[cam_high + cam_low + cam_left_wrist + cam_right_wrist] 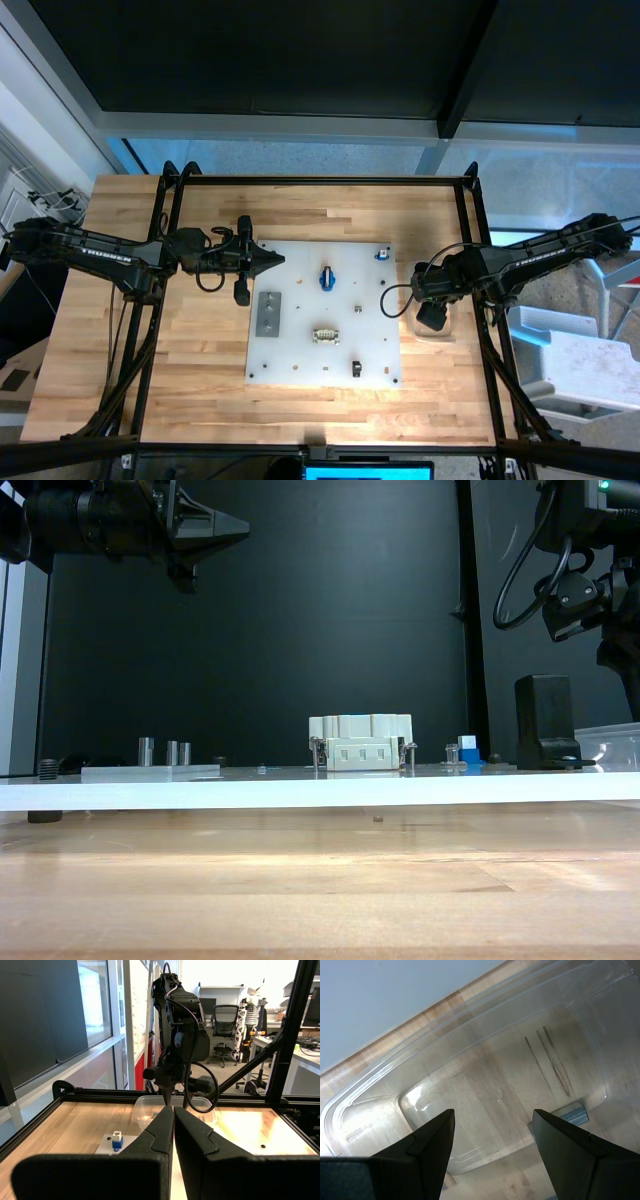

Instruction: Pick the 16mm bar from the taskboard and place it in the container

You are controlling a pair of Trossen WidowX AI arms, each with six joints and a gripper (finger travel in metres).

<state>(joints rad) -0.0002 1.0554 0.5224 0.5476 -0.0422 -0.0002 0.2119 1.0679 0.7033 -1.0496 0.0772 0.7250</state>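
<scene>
Clear plastic tray [485, 1075] holds the small grey metal bar [572, 1112] beneath your spread-open right gripper [493, 1112]. Your left gripper [275, 259], clenched on nothing, hovers above the white square board [300, 350].

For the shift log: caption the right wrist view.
Right claw open over the clear tray, metal bar lying inside; left claw shut above the left edge of the board.

taskboard [300, 345]: white sq, flat
container [380, 1085]: clear tray, just r of taskboard
bar [571, 1113]: grey metal stub, on its side in container
</scene>
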